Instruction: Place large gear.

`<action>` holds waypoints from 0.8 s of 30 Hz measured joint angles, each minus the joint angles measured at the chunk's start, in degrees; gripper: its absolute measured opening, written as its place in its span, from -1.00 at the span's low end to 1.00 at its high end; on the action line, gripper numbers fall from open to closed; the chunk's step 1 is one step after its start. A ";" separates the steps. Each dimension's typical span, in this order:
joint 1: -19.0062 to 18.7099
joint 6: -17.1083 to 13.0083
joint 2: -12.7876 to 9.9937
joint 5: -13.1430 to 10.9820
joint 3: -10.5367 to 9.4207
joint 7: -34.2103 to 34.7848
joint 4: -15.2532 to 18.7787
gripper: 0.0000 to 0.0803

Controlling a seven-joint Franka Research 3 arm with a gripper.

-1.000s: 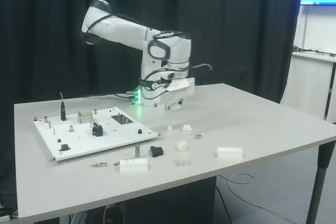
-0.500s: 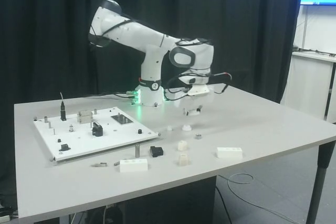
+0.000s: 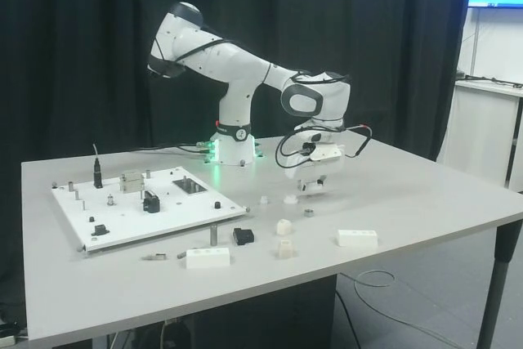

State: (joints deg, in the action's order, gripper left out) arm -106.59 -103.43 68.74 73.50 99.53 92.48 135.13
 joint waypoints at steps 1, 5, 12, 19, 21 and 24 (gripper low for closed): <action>-0.34 0.03 0.03 0.00 0.08 0.00 -0.17 0.49; -1.40 0.23 0.21 0.00 0.21 -0.03 -0.66 0.49; -2.62 0.29 0.49 0.00 0.48 -0.11 -1.26 0.49; -3.37 0.38 0.99 0.00 0.76 -0.12 -1.94 0.49; -3.55 0.41 1.05 0.00 0.82 -0.13 -2.14 0.80; -3.70 0.48 1.08 -0.01 0.84 -0.13 -2.31 0.96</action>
State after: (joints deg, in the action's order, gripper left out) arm -110.28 -102.95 69.83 73.49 100.37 92.35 132.82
